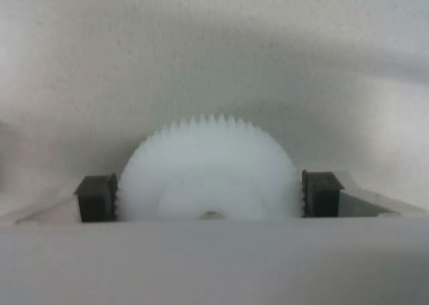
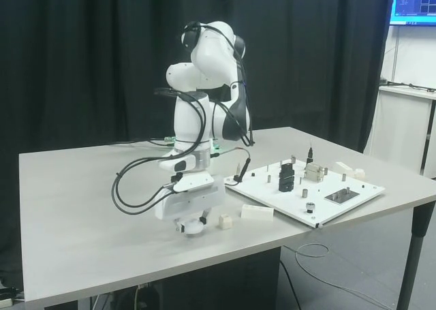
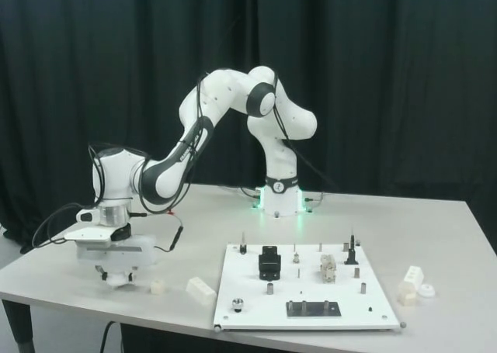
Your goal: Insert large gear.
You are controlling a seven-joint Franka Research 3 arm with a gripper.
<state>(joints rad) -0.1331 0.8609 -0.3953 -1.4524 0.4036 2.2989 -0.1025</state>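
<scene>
Both black fingers (image 1: 97,198) pinch one white large gear (image 1: 209,171) across its toothed rim, one finger on each side, so the gear sits directly between them. In the room views the single gripper (image 3: 116,274) hangs low over the grey tabletop (image 3: 435,229), near its edge and well apart from the one white board (image 3: 307,287) of pegs. Two small white blocks (image 3: 200,290) lie on the tabletop between gripper and board.
</scene>
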